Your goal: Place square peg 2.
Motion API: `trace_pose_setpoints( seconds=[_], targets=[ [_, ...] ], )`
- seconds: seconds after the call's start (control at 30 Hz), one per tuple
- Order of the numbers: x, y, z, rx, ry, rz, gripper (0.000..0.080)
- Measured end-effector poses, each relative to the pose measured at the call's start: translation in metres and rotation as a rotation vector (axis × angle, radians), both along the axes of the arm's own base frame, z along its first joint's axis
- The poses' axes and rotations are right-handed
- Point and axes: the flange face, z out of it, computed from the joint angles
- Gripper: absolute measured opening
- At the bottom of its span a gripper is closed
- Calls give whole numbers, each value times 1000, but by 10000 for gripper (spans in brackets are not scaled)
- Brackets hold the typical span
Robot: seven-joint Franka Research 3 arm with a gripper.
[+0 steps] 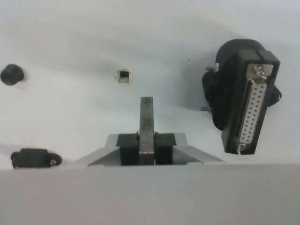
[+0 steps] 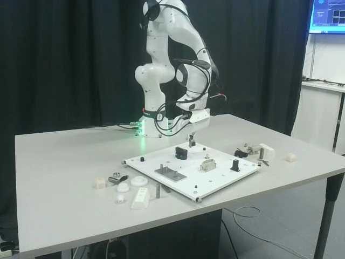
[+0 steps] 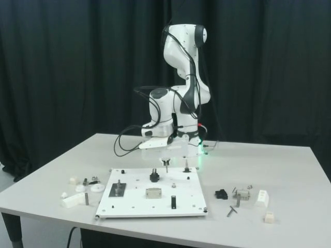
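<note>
Square peg [image 1: 146, 126] clamped between jaws, tip near square hole [image 1: 123, 76].

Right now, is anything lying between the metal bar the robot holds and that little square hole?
No. In the wrist view, only bare white board separates the square peg in the tool from the square hole.

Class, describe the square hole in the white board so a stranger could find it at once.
Start at the white board on the grey table, then go to its edge nearest the arm's base, under the gripper holding the square peg. The square hole lies just beyond the peg's tip. Unlike the raised black connector and black knob beside it, it is a small sunken opening.
</note>
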Motion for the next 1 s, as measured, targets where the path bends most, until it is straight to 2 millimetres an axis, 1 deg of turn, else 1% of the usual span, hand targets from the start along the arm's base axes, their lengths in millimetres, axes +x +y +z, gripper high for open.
trace_pose_setpoints(
  seconds=[0.4, 0.6, 0.8, 1.0],
  targets=[
    [1, 1, 1, -1, -4, 1, 65],
    [3, 9, 2, -1, -10, 13, 65],
    [6, 28, 5, -3, -28, 7, 65],
    [8, 60, 8, -1, -45, -10, 65]
  ],
)
